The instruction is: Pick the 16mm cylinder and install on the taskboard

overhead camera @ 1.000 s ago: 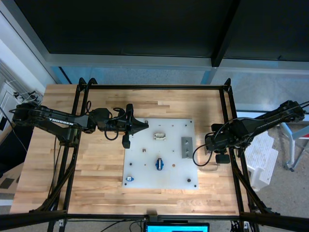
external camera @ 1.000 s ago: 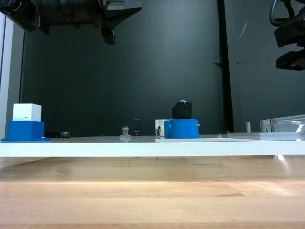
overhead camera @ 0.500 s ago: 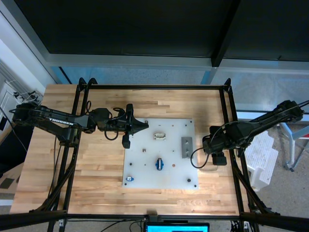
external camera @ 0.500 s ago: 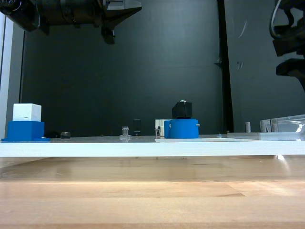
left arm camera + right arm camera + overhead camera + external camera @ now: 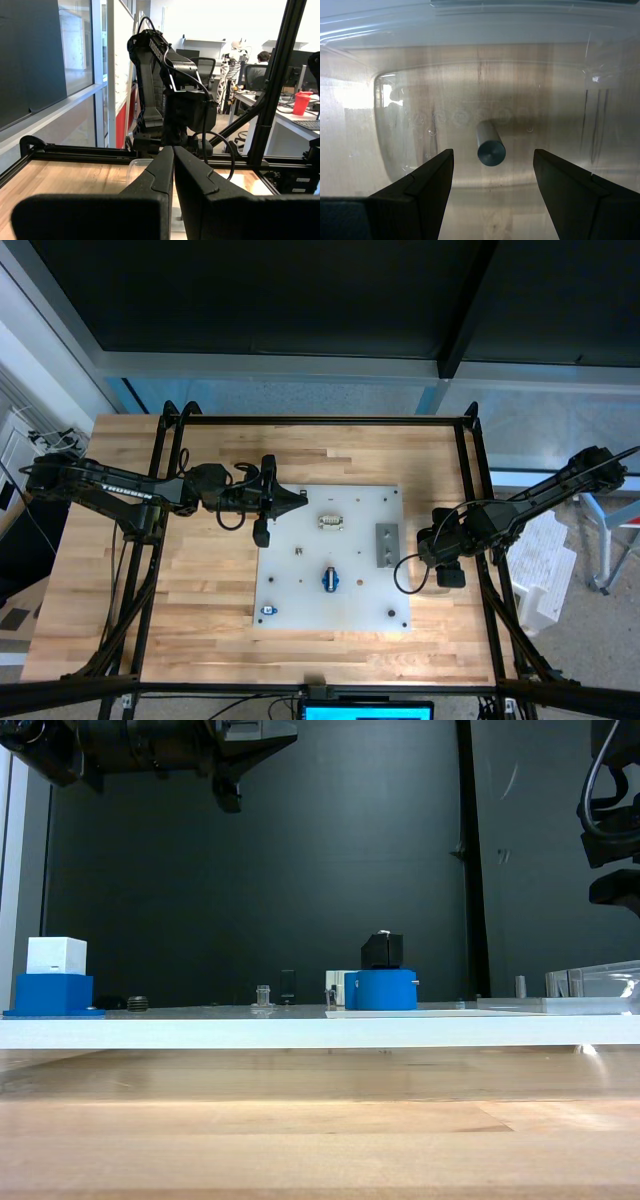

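White taskboard (image 5: 300, 605), high view: left pincer (image 5: 301, 499) hangs over its far left corner, right pincer (image 5: 447, 565) off its right edge. Left wrist view: fingers (image 5: 150, 180) together. Right wrist view: fingers (image 5: 427, 185) apart astride the 16mm cylinder (image 5: 490, 144) lying in a clear tray (image 5: 395, 60); judged rigid, slippery; grip its round flanks.

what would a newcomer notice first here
The white taskboard mid-table, dotted with blue fittings, draws the eye first. Next comes the right tool, open over the grey cylinder in a clear tray off the board's right edge. The left tool hangs shut above the board's far-left corner.
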Available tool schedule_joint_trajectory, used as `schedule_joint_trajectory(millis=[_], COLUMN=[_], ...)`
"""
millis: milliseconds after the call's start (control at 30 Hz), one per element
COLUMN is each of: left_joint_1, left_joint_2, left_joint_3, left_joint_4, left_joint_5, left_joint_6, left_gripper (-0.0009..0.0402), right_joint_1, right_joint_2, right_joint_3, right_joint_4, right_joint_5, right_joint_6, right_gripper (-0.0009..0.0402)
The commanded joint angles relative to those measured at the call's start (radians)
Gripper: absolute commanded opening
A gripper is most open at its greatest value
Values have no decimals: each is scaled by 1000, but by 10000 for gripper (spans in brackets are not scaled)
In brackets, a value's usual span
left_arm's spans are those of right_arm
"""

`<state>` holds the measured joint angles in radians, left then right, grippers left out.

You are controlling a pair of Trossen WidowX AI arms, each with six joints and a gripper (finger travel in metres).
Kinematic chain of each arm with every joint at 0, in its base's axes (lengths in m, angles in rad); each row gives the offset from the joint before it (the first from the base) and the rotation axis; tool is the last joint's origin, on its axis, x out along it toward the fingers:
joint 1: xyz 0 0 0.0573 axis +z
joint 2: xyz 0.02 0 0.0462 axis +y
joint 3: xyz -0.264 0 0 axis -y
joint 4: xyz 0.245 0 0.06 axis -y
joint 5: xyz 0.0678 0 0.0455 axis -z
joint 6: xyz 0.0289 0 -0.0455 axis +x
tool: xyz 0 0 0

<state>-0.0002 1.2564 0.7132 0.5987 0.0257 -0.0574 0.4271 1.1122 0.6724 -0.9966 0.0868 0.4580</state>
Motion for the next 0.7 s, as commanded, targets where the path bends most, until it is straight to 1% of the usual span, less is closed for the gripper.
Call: schedule_joint_trajectory(millis=[33, 233, 467, 600, 700], left_joint_1=[0, 0, 0, 0, 0], left_joint_2=[0, 0, 0, 0, 0], left_joint_3=[0, 0, 0, 0, 0], left_joint_4=[0, 0, 0, 0, 0], left_joint_5=[0, 0, 0, 0, 0], left_joint_6=[0, 0, 0, 0, 0], left_gripper=[0, 0, 0, 0, 0], right_joint_1=[1, 2, 3, 3, 3], right_joint_2=[11, 16, 16, 16, 16], right_joint_3=[-12, -59, -62, -63, -63], right_joint_4=[16, 94, 98, 98, 98], right_joint_5=[3, -1, -1, 0, 0], right_joint_6=[6, 6, 6, 7, 6], right_gripper=[221, 205, 173, 147, 119])
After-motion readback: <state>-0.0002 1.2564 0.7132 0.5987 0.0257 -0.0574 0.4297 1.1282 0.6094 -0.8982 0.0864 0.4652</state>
